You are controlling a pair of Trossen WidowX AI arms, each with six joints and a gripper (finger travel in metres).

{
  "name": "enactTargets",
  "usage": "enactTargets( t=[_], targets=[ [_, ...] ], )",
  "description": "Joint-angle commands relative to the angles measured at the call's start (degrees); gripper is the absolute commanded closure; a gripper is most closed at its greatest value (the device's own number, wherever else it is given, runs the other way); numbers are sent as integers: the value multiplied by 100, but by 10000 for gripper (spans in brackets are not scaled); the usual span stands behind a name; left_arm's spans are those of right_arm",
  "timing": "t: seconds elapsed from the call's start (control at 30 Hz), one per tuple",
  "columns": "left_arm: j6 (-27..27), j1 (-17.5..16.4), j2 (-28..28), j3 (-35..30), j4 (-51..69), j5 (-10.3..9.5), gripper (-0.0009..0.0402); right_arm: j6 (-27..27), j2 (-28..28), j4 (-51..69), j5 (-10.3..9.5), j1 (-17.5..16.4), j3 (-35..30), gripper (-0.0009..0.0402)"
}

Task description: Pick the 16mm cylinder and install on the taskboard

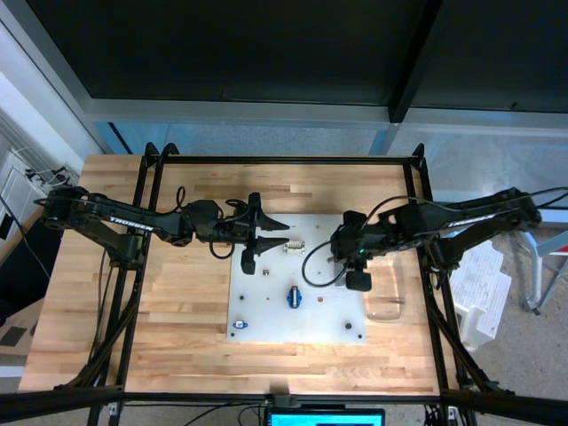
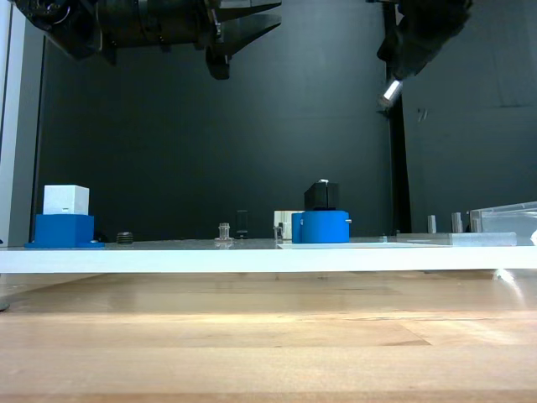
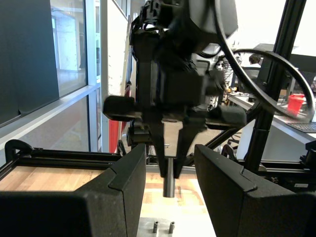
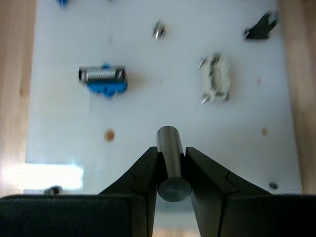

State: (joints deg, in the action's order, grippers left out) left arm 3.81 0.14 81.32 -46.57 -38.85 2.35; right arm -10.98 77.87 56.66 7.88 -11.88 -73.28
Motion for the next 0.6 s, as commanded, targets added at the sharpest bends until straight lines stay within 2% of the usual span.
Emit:
enactTargets(
  t=[0.03,0.37,0.47,0.6],
  targets=[
    [-4,-2,7,0,0,0,262,-98,385,402,-74,-76,-286,393],
    [-4,-2,4,0,-2,0,262,-155,1604,1388,-214,-367,-1300,393],
    [-4,-2,4,0,2,0,262,-116,1941,1604,-343,-391,-1593,393],
    [-4,-2,4,0,-2,0,262,-46,2343,1818,-365,-413,-1961,393]
  ],
)
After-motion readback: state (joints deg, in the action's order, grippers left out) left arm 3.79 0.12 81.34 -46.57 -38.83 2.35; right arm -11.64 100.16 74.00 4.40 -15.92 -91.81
